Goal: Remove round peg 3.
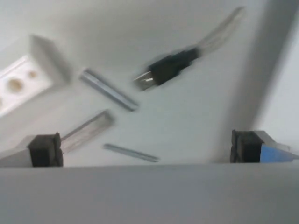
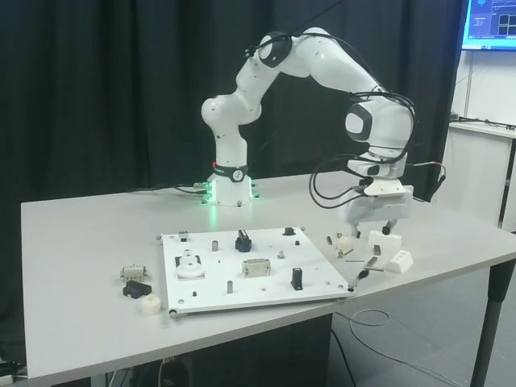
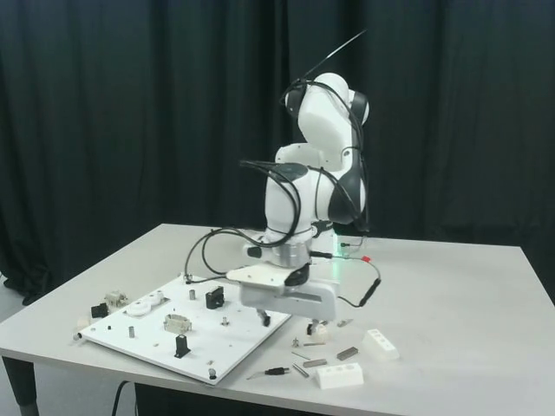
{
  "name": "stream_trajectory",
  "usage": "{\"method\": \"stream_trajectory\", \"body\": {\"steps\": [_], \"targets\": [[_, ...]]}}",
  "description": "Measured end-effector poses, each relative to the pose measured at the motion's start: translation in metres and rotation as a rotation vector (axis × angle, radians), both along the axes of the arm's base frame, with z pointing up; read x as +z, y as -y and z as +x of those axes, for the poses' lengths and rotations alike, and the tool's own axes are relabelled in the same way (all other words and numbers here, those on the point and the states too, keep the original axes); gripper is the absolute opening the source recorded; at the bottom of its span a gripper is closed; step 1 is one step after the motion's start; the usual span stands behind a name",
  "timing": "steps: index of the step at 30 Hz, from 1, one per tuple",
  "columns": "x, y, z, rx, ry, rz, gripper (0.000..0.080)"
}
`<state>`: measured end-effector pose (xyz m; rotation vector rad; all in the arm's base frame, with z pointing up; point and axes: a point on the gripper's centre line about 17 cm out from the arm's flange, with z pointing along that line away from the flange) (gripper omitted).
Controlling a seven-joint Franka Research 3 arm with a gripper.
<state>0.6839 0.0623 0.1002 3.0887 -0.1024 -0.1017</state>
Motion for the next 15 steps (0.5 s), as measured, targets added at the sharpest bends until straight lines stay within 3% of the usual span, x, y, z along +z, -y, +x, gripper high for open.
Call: {"method": "stream_trajectory", "body": {"steps": [15], "targets": [[0.025,0.106,0.01,0.017,0.018,-0.076,0.08]]}}
